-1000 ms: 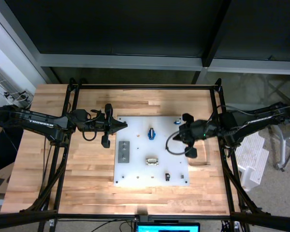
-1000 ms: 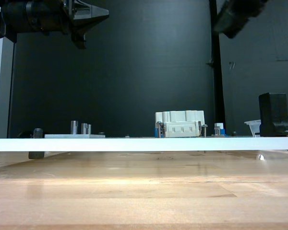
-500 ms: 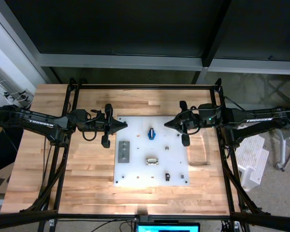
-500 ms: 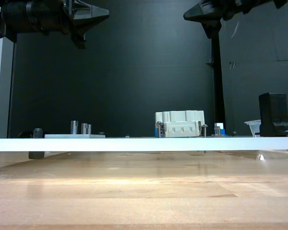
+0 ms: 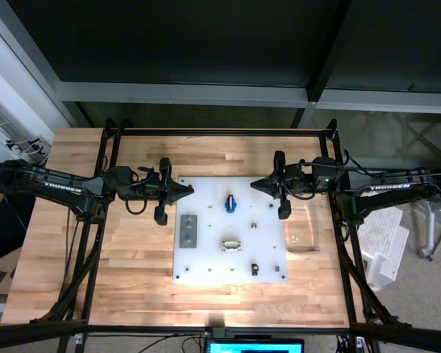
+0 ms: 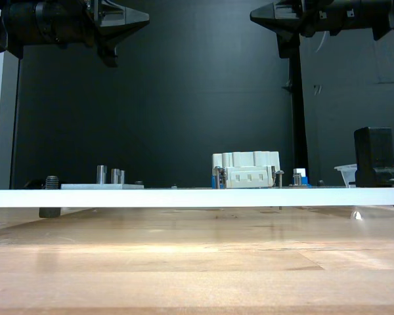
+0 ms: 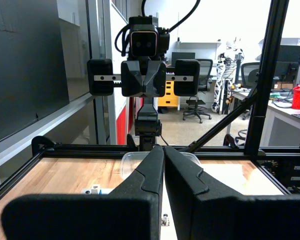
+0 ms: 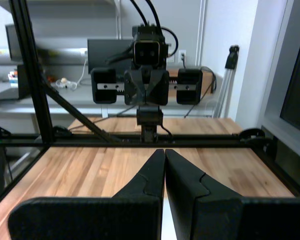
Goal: Pick the 16mm bar and install on taskboard
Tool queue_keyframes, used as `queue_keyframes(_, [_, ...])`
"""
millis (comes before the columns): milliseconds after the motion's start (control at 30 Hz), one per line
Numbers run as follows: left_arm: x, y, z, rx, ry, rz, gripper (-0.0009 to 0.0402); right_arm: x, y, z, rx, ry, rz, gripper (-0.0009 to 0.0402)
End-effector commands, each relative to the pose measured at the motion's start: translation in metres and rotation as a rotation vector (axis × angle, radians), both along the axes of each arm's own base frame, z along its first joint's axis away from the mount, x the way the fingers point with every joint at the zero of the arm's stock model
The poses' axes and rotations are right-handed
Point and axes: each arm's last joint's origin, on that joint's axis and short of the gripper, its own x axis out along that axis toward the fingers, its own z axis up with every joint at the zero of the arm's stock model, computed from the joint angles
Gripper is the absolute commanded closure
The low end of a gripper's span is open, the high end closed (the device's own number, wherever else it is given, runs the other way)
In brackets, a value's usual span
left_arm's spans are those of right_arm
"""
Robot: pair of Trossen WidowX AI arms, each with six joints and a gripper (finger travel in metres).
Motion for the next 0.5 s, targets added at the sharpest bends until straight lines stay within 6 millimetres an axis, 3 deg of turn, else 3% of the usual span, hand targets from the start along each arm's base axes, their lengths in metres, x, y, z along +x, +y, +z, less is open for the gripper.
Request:
queue_keyframes(33, [0.000, 0.000, 0.000, 0.000, 0.000, 0.000, 0.0393, -0.001, 0.000, -0.006, 0.004, -0.027, -0.005, 0.0394])
queue_keyframes(500, [0.000, 0.000, 0.000, 0.000, 0.000, 0.000, 0.0393, -0.004, -0.001, -0.020, 0.015, -0.041, -0.039, 0.0394])
